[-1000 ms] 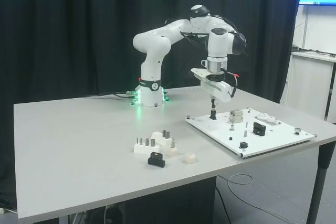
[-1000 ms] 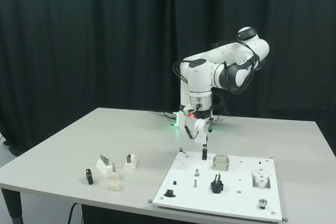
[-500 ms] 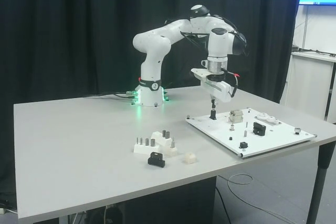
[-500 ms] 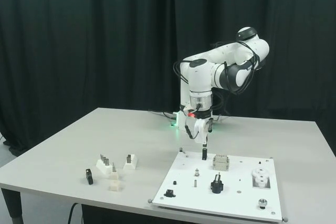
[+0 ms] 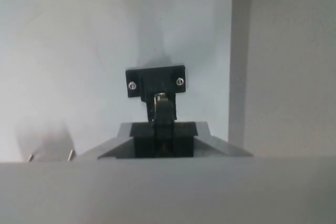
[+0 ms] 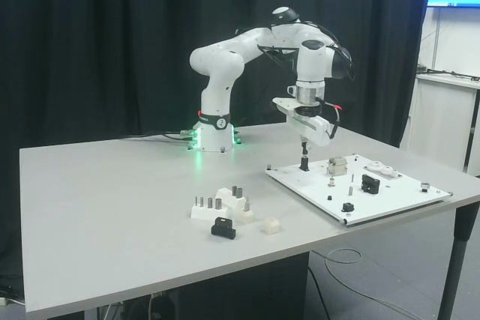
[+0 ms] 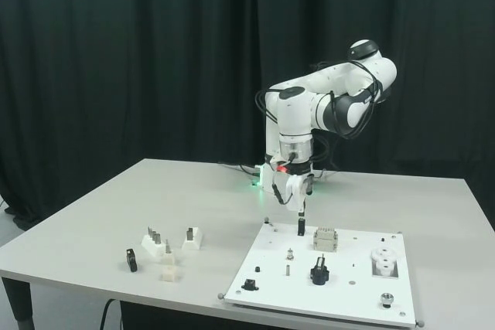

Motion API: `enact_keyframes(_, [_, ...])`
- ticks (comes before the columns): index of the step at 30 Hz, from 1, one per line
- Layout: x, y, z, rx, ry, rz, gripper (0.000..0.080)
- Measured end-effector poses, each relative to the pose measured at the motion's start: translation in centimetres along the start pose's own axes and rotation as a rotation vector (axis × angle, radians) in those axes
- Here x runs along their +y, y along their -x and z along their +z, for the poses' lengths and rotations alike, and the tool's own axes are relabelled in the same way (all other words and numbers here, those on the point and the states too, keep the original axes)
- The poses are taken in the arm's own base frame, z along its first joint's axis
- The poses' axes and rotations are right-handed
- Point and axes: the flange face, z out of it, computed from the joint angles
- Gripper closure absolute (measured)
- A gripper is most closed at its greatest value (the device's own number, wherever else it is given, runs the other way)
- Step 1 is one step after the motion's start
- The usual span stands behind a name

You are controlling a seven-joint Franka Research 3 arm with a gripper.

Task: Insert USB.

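White arm unmoved since the earlier frames; gripper remained closed on the black USB plug, which stood upright in the black socket on the white board.

White holders, black block on grey table.

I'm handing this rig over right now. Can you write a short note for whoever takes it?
Pincer: shut on the USB plug, held upright over the white board near its edge toward the arm's base.
Socket: black, on the board, right under the plug in the wrist view.
Done: plug picked up and lined up.
Left: whether it is seated cannot be told; press down, let go, lift away.
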Motion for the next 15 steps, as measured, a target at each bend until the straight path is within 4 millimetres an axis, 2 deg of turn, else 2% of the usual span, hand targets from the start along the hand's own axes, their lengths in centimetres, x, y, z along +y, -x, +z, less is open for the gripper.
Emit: enact_keyframes(15, [0.08, -0.28, 0.01, -0.013, 0.0, 0.006, 0.0736])
